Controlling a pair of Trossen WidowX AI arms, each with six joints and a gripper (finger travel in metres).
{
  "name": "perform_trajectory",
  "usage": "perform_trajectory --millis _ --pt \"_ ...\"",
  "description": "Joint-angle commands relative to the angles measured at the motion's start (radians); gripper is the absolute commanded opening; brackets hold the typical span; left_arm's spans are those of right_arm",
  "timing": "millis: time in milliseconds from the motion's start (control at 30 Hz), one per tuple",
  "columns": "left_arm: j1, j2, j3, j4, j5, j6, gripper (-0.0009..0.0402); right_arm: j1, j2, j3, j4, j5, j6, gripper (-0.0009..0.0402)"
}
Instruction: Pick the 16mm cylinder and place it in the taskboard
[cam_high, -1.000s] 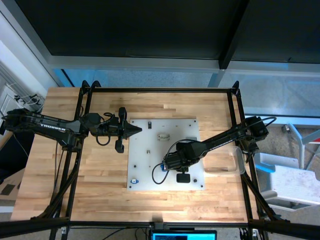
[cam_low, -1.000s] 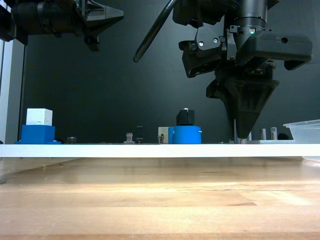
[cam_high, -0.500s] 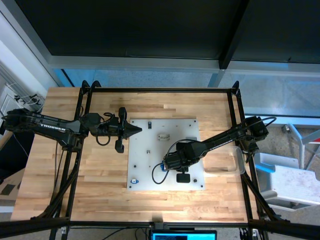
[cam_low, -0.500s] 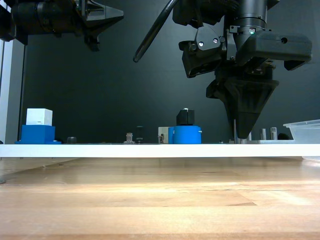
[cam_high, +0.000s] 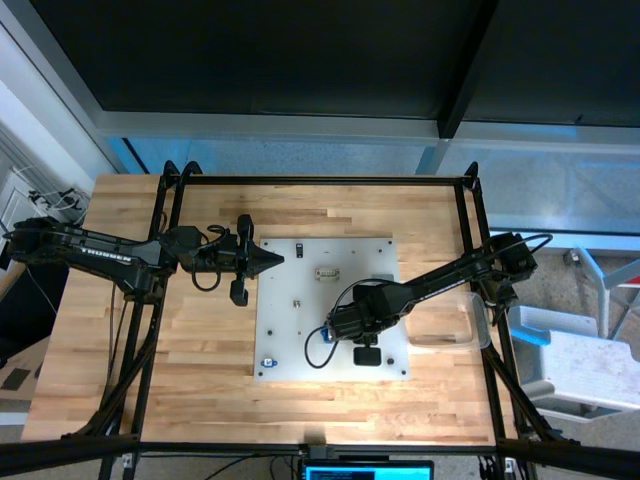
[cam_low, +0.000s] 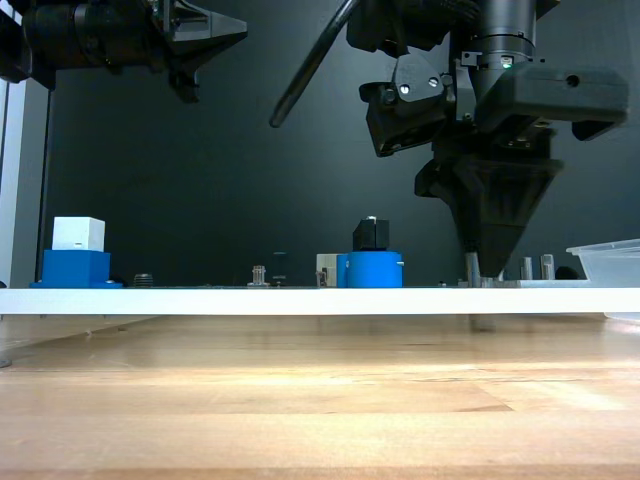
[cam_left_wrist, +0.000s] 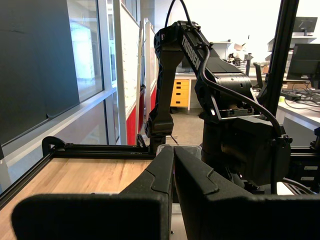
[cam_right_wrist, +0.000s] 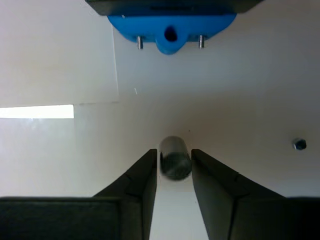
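The 16mm cylinder (cam_right_wrist: 175, 159), a short dark grey peg, stands upright on the white taskboard (cam_high: 290, 340). It sits between the fingers of my right gripper (cam_right_wrist: 174, 152), which flank it with a narrow gap on each side. In the low view the peg (cam_low: 472, 268) shows at the board's surface just beside the right gripper (cam_low: 484, 272), which points straight down. My right gripper (cam_high: 335, 328) hangs over the board's near right part. My left gripper (cam_high: 278, 259) is parked high at the board's left edge, with its fingers (cam_left_wrist: 165, 165) pressed together on nothing.
A blue fitting (cam_right_wrist: 170, 22) stands just beyond the peg, also visible from table height (cam_low: 375, 270). A blue base with a white cube (cam_low: 77, 262) is on the board's left. A clear plastic tray (cam_high: 450, 320) lies right of the board. Small pins (cam_low: 535, 266) stand behind the right gripper.
In the low view more of the peg's width shows beside the right fingertips than before, and the right gripper has shifted very slightly right. The left arm has not moved.
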Motion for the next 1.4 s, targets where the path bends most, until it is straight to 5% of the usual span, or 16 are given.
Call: perform_trajectory --millis 33,367,1400 --pt "0.0 0.0 0.0 0.0 0.0 0.0 0.0 0.0 -0.003 0.001 0.004 0.002 0.0 0.0122" --pt "0.0 0.0 0.0 0.0 0.0 0.0 0.0 0.003 -0.015 0.001 -0.009 0.002 0.001 0.0154" --pt "0.0 0.0 0.0 0.0 0.0 0.0 0.0 0.003 -0.158 0.009 -0.067 0.003 0.016 0.0153"
